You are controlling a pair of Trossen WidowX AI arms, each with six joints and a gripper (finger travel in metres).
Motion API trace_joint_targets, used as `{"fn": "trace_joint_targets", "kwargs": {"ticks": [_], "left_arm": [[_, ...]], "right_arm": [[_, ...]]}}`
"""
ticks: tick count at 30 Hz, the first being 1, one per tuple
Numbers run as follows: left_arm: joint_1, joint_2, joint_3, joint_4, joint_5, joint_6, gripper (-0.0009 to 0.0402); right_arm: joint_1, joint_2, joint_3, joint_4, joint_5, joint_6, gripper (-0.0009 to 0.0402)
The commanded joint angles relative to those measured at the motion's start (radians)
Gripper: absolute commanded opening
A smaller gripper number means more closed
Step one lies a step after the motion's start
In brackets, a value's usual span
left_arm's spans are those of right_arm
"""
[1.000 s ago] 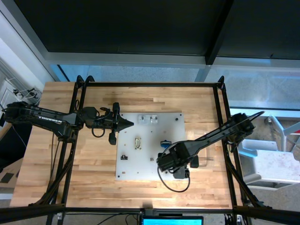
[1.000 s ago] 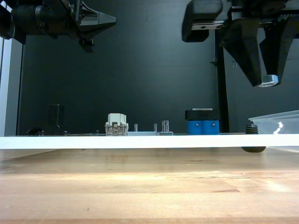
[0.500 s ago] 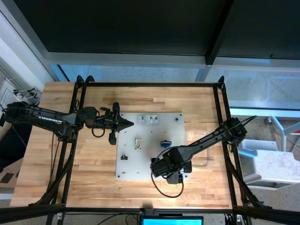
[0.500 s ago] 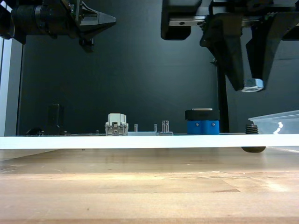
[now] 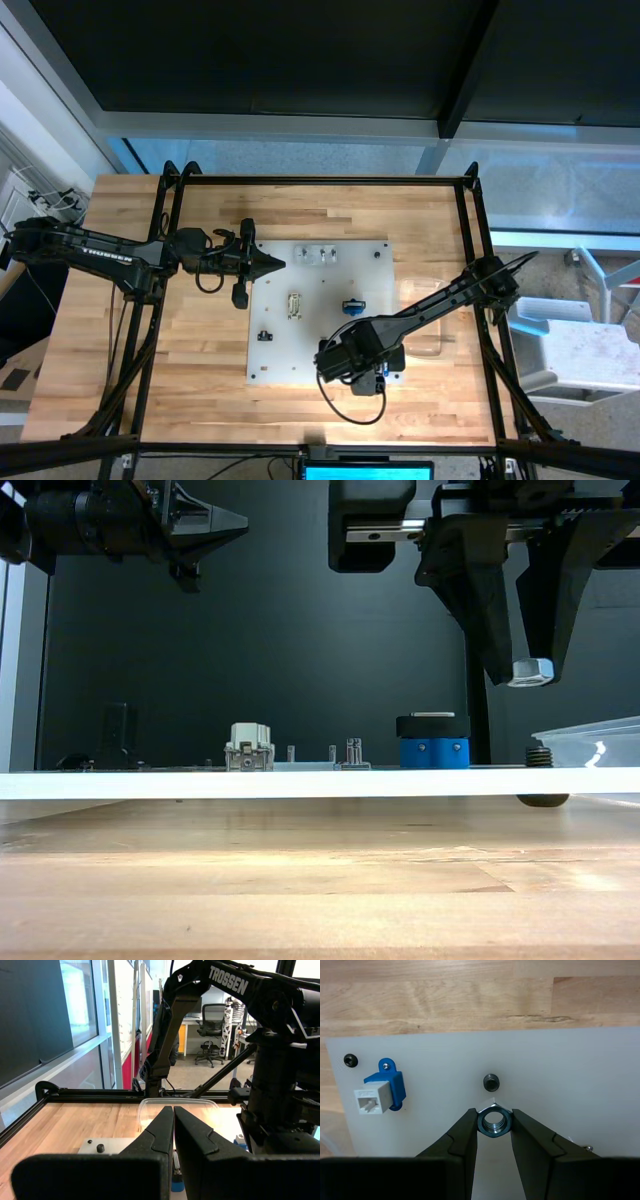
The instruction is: Pick the M12 fastener and fasten on the M12 threads
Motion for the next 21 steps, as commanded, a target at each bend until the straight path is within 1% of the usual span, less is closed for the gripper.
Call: {"fn": "trace_joint_targets", "kwargs": {"ticks": [1, 21], "left_arm": [[0.0, 0.0, 0.0, 0.0, 0.0, 0.0, 0.0], [0.0, 0.0, 0.0, 0.0, 0.0, 0.0, 0.0]], "right_arm": [[0.003, 0.01, 0.001, 0.003, 0.0, 0.0, 0.0035], [0.011, 0.035, -0.011, 0.033, 0.0, 0.0, 0.0035]]}}
